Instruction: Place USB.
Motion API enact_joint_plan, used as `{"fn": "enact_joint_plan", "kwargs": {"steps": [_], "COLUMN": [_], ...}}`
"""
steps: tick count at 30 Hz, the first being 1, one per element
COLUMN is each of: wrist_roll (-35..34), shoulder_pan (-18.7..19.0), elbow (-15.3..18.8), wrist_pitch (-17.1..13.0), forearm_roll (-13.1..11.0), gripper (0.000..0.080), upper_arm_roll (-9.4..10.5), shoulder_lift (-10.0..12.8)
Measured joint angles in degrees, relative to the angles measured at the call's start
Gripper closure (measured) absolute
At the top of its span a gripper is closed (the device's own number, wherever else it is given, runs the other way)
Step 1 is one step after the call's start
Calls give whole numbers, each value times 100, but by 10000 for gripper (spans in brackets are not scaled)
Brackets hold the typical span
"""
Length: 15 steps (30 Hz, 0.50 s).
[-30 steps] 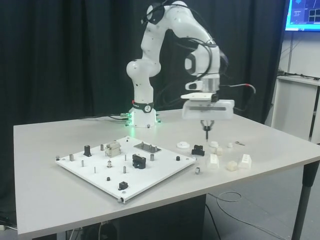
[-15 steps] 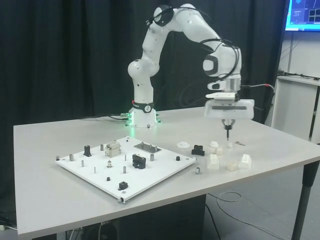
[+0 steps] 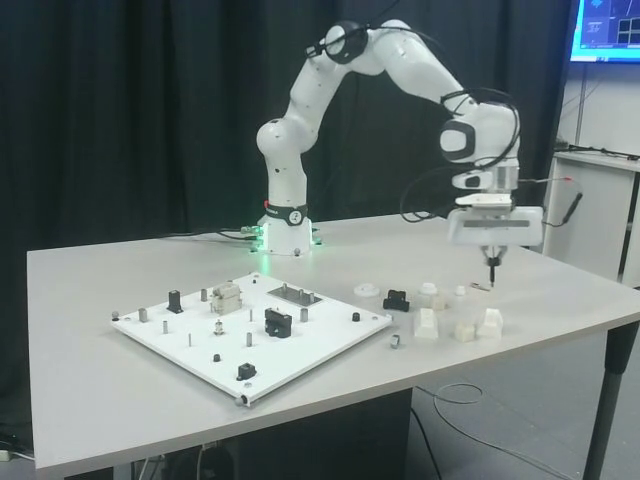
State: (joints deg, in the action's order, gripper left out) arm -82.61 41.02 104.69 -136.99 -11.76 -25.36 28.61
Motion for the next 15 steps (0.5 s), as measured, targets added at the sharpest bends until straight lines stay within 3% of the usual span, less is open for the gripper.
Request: {"fn": "enact_joint_plan", "kwargs": {"steps": [15], "wrist_roll": [0], "shoulder_pan": [28], "elbow": [-825], "wrist_pitch": [774], "forearm_roll": [0], "gripper": [757], "upper_arm_roll": [207], "shoulder_lift": [678]}}
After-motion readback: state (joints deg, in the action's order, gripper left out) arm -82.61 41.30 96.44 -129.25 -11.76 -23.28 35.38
